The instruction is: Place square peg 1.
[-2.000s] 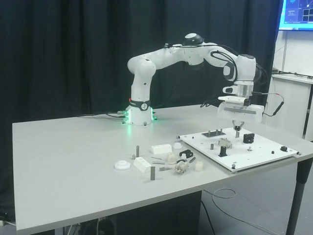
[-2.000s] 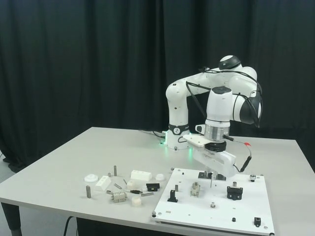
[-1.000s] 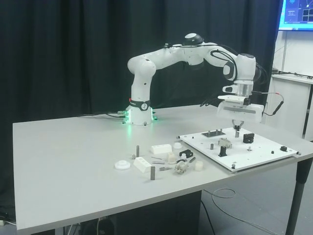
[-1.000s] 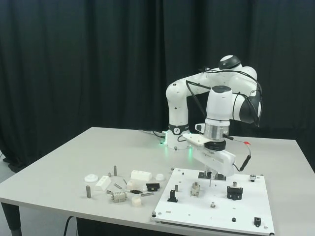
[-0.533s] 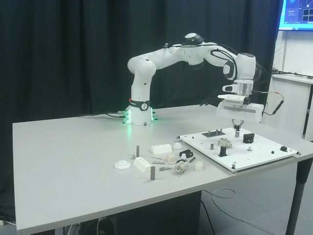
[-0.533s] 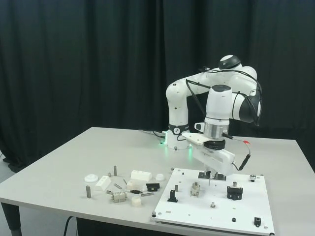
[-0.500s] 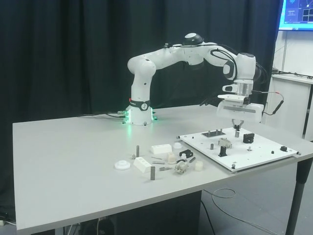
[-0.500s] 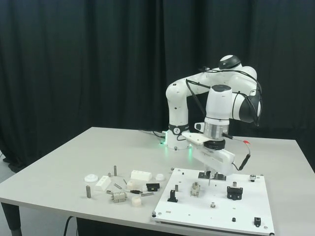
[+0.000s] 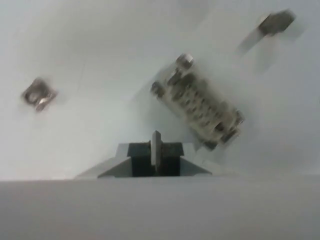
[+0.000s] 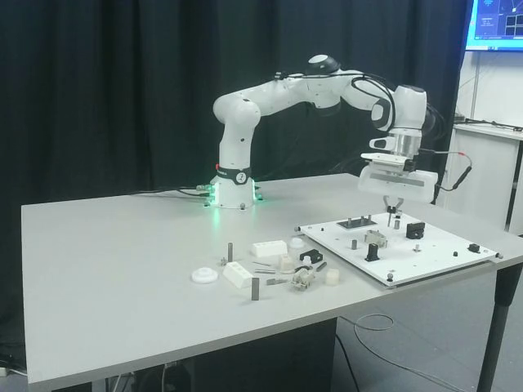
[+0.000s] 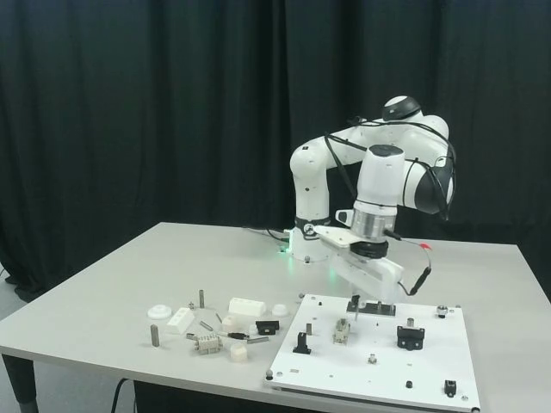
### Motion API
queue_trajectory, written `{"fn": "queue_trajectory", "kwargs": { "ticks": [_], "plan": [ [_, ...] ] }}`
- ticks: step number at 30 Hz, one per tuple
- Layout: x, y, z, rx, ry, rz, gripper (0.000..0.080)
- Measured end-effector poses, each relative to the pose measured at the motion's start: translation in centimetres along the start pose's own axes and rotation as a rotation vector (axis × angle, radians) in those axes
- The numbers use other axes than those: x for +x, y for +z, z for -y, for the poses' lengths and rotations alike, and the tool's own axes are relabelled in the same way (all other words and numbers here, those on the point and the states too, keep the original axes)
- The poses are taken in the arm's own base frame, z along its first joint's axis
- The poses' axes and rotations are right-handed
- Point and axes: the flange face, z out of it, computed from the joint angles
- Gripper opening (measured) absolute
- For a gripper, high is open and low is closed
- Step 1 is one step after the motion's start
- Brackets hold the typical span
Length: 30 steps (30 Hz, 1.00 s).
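White plastic and grey metal fill the scene: the white arm point(image 10: 310, 90) reaches from its green-lit base point(image 10: 231, 194) across the grey table point(image 10: 122, 269) to a spot above the white board point(image 10: 441, 249) that lies on the table's corner. The hand point(image 10: 391, 206) hangs over the rear part of the board, fingers pointing down, and is clear of the board's surface.

In the wrist view, the hand point(image 9: 156, 165) shows two fingers drawn close together with a thin grey square peg point(image 9: 156, 148) clamped upright between them, its lower end sticking out past the fingertips. In the room views the peg point(image 11: 354, 310) appears as a short dark stick below the hand, held above the board and not touching it.

Beneath the peg, the wrist view shows a grey multi-pin connector block point(image 9: 199, 103) fixed on the board, lying slantwise, with a small metal nut-like fitting point(image 9: 38, 93) on one side and an upright grey post point(image 9: 272, 22) on the other. From the second room view, the connector point(image 11: 341, 331) stands just in front of the hand, near a black bracket point(image 11: 302, 342) and another black fixture point(image 11: 410, 336).

Off the board, loose parts lie in a cluster on the table: a white ring point(image 10: 203, 276), white blocks point(image 10: 269, 247), and an upright grey pin point(image 10: 230, 250).
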Motion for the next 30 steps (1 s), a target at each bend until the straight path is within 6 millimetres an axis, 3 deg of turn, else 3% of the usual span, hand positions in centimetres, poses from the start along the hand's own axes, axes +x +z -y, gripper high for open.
{"fn": "queue_trajectory", "kwargs": {
  "ticks": [8, 30],
  "plan": [
    [3.0, 0.0, 0.2, -0.008, 0.01, -0.061, 0.0035],
    [13.9, 2.1, -1.3, -0.063, -0.078, -0.117, 0.0035]
  ]
}}
